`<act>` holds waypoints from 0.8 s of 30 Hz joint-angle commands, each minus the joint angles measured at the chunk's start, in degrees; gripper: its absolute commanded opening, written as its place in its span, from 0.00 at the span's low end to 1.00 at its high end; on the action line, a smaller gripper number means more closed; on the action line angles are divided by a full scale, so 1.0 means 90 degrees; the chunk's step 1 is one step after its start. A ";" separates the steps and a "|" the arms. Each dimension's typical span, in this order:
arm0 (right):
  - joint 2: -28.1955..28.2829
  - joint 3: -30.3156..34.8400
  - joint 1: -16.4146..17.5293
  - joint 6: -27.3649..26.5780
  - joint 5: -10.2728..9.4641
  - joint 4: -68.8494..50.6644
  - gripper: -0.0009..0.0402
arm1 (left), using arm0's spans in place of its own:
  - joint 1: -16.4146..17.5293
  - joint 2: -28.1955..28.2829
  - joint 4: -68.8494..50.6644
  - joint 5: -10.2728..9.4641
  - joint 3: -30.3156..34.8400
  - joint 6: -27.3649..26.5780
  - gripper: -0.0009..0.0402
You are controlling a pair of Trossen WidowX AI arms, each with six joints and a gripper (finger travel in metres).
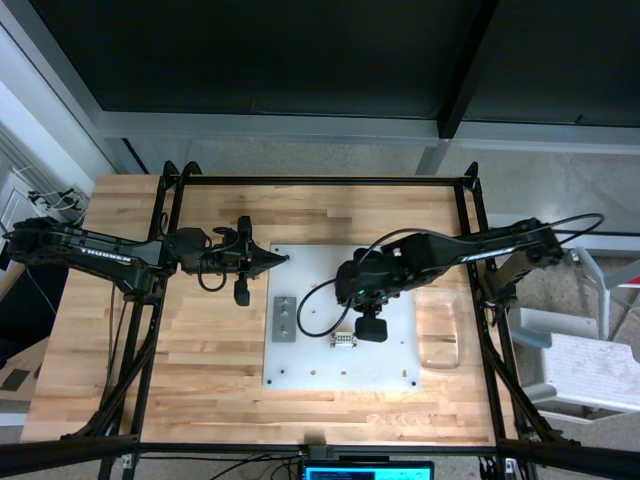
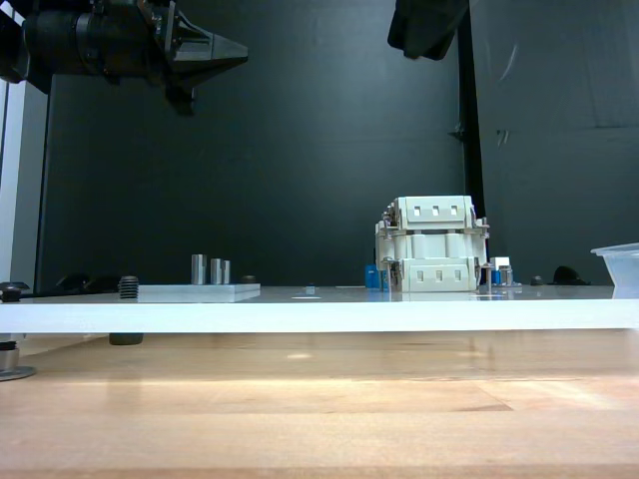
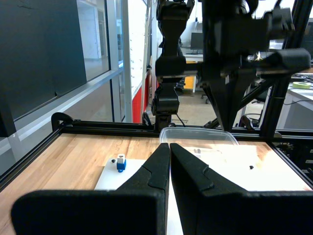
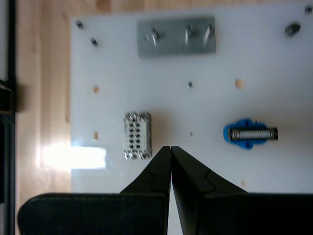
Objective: Remove the HAN10-E connector and place it in the container
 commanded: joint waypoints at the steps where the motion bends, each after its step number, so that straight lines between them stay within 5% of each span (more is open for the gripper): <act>1: 0.0391 0.0299 0.0119 0.0131 -0.0005 -0.0367 0.02 | 0.0002 0.0000 0.0002 0.0000 0.0002 0.0002 0.02; 18: 0.1229 0.0498 0.0578 0.0758 0.0000 -0.0600 0.03 | 0.0002 0.0000 0.0002 0.0000 0.0002 0.0002 0.02; 24: 0.1423 0.0498 0.0600 0.0738 0.0015 -0.0517 0.19 | 0.0002 0.0000 0.0002 0.0000 0.0002 0.0002 0.02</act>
